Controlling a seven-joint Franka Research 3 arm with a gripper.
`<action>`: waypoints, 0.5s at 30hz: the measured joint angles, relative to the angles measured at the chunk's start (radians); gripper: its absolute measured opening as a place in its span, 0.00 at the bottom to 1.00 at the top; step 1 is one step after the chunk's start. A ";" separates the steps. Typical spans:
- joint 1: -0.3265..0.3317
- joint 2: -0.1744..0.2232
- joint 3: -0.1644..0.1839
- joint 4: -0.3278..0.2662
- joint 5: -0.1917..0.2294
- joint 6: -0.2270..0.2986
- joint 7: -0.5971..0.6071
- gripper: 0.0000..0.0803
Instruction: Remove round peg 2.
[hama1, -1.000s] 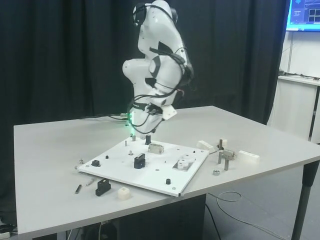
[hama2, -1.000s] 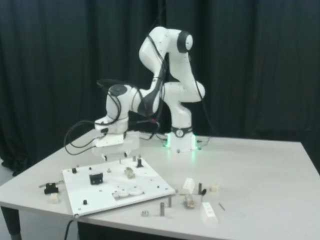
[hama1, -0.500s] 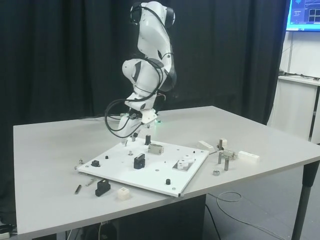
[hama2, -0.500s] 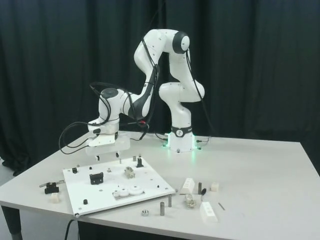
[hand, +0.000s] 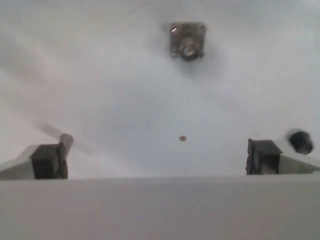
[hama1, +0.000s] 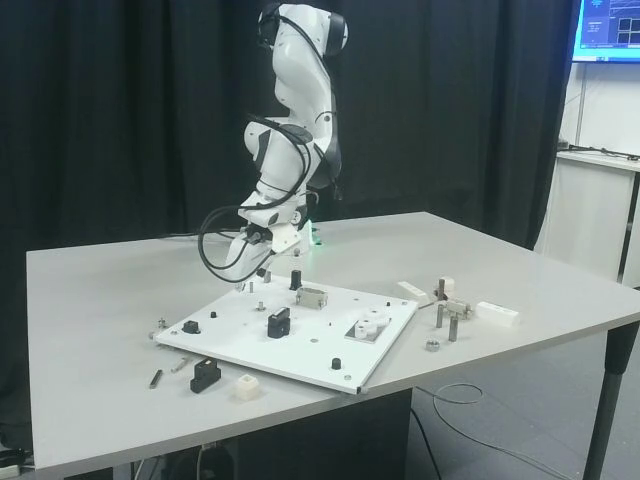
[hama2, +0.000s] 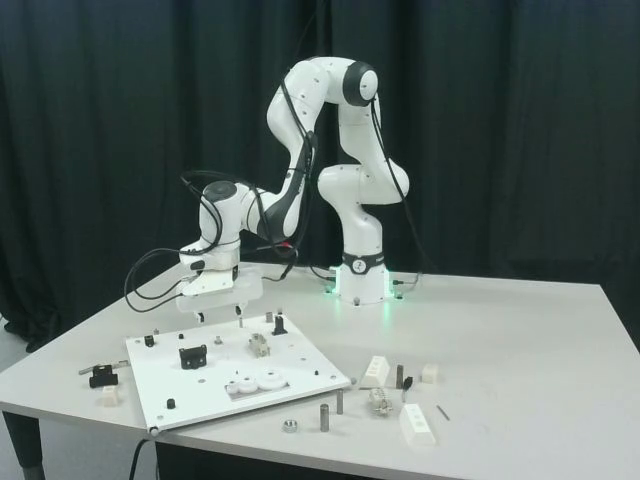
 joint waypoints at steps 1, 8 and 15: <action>0.000 -0.004 -0.002 -0.006 0.000 0.000 -0.002 1.00; 0.000 -0.041 -0.019 -0.051 0.000 0.002 -0.006 1.00; 0.000 -0.084 -0.041 -0.104 0.004 0.022 -0.006 1.00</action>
